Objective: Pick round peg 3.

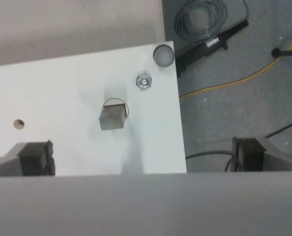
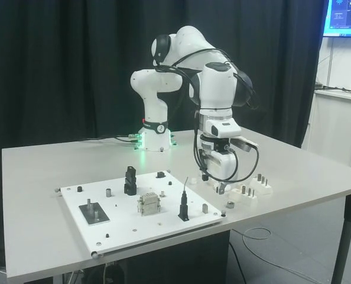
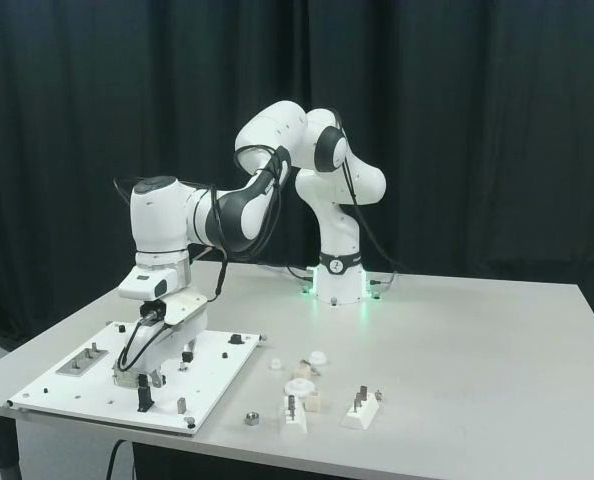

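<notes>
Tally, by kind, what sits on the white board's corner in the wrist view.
On the board:
Square peg: 1
Hex nut: 1
Round grey foot: 1
Total: 3

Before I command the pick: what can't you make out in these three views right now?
- Which peg is round peg 3: no label shows in any view.
- Pegs on the small white holders: too small in both room views.
- End effector fingertips: cut off by the arm's grey housing in the wrist view.
</notes>
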### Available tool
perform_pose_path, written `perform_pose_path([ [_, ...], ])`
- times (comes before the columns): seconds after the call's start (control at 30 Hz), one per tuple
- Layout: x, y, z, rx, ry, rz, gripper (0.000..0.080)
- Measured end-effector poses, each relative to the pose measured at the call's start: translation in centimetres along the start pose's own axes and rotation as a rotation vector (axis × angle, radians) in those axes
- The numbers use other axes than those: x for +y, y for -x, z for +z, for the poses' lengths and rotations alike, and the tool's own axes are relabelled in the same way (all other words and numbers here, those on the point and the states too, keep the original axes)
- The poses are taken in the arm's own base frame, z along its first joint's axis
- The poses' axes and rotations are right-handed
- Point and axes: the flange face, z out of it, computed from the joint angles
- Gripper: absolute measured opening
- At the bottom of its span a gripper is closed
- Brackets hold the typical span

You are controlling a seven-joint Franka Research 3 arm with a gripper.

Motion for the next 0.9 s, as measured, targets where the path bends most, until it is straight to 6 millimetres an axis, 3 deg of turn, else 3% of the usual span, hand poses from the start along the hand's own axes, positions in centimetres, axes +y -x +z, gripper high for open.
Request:
perform_pose_path([
  [0.9, -0.08, -0.37, -0.54, 0.002, 0.005, -0.004, 0.08],
])
